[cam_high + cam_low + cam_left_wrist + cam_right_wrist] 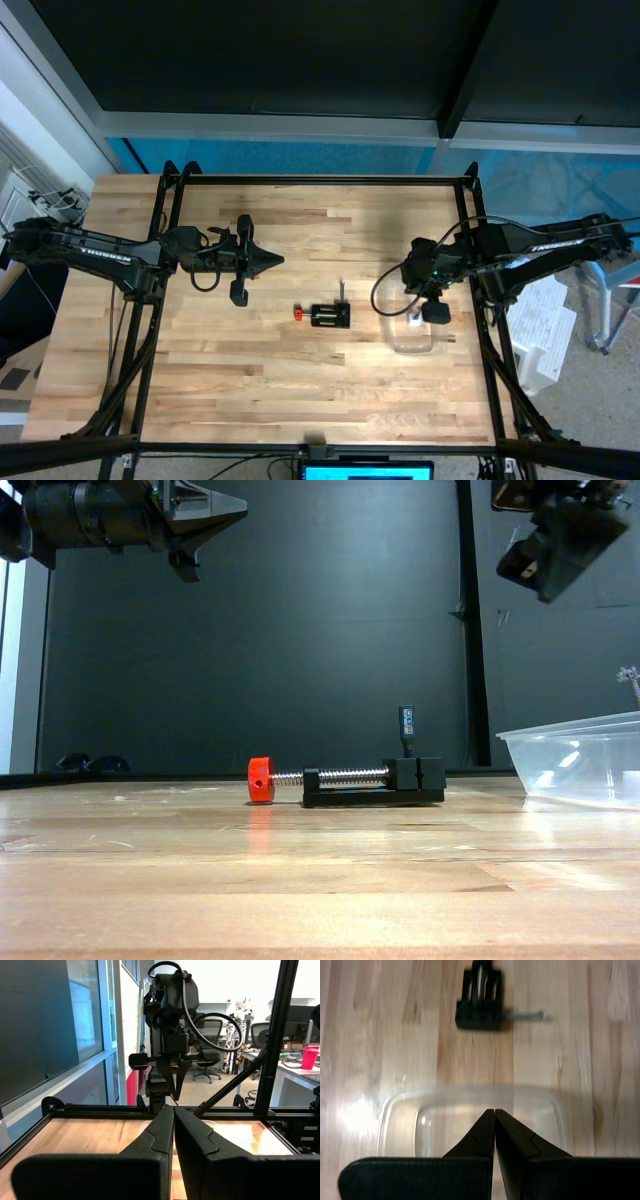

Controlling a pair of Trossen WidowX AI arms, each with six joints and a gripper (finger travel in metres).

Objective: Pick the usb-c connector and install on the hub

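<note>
The usb-c connector (630, 778), only a small whitish speck, lies in the clear plastic tray (565, 732) beneath the right gripper (494, 1110). That gripper hangs above the tray with its fingers pressed together and holding nothing. Ahead of its tips, past the tray's far wall, the hub (479, 1002) sits on the bare wooden table (250, 340). The left gripper (173, 1107), also closed and empty, hangs high, well beyond the hub.

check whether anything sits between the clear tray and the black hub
Nothing visible: bare wooden table separates the clear plastic tray from the small black rectangular hub. Right pincer hangs shut over the tray; left pincer hovers shut at the left.
</note>
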